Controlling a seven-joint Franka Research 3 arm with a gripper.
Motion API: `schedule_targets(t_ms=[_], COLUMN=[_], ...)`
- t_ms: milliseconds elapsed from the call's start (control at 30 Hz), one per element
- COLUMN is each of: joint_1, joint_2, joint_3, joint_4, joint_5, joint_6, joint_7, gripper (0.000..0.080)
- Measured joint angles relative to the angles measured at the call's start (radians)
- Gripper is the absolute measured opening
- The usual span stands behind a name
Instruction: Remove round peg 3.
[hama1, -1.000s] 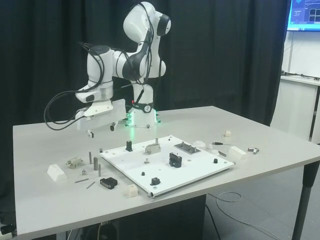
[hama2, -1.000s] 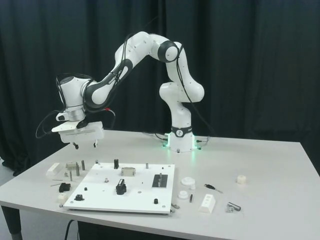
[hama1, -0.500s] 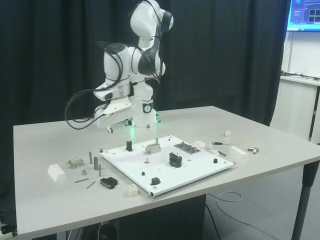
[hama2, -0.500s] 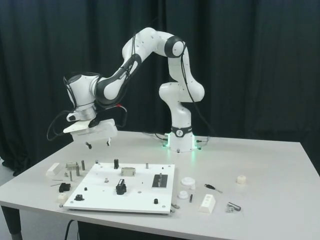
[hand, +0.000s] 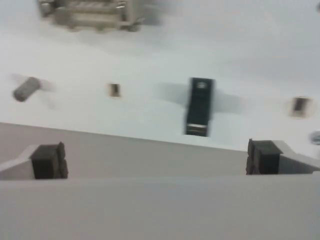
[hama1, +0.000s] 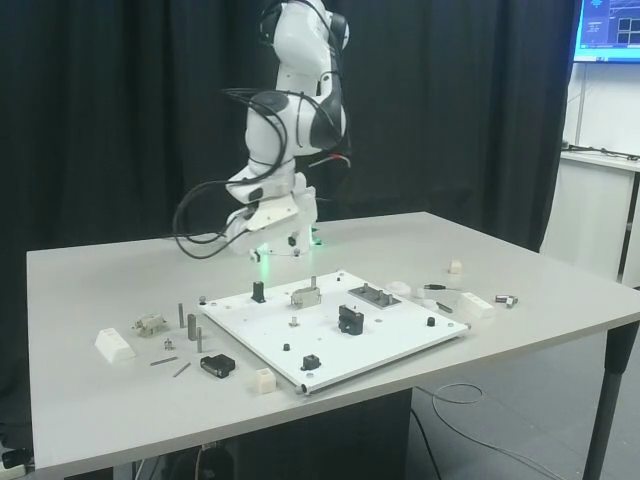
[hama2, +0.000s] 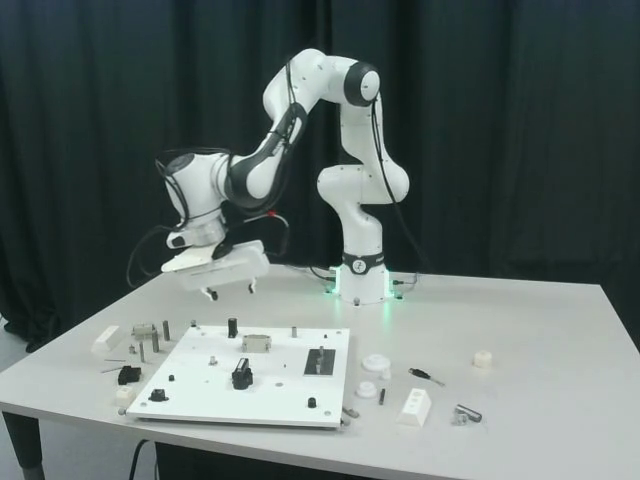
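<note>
1. We see the white arm's gripper (hama2: 232, 290) hanging over the far edge of a flat, matte white board (hama2: 280, 395). The board lies on a smooth grey table (hama2: 540, 370).
2. Its two black, blocky fingertips (hand: 48, 161) stand spread wide and hold nothing.
3. The peg (hama1: 258, 291) is a short black cylinder standing upright on the board, long axis vertical. It is near the far edge, below the gripper and apart from it.
4. In the wrist view the peg (hand: 200, 106) shows between the fingertips, with a paler end face.
5. A boxy metal connector (hand: 90, 12) sits beyond it, cut off by the frame edge.
6. A small grey pin (hand: 26, 89) is blurred, and we cannot tell its shape.
7. We cannot read any number on the peg.
</note>
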Motion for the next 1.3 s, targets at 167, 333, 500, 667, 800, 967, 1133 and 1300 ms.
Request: schedule_targets(t_ms=[167, 333, 500, 667, 800, 967, 1133, 1300], joint_1=[0.044, 0.087, 0.127, 0.164, 0.187, 0.206, 0.212, 0.212], joint_2=[-0.034, -0.065, -0.094, -0.123, -0.145, -0.165, -0.169, -0.168], joint_3=[0.002, 0.004, 0.006, 0.008, 0.009, 0.011, 0.014, 0.017], joint_4=[-0.056, -0.112, -0.168, -0.223, -0.266, -0.314, -0.351, -0.379], joint_5=[-0.014, -0.031, -0.056, -0.091, -0.119, -0.143, -0.15, -0.15], joint_6=[0.025, 0.062, 0.107, 0.159, 0.2, 0.246, 0.283, 0.313], joint_7=[0.062, 0.128, 0.211, 0.285, 0.329, 0.366, 0.373, 0.373], gripper=[0.08, 0.08, 0.08, 0.08, 0.08, 0.08, 0.08, 0.08])
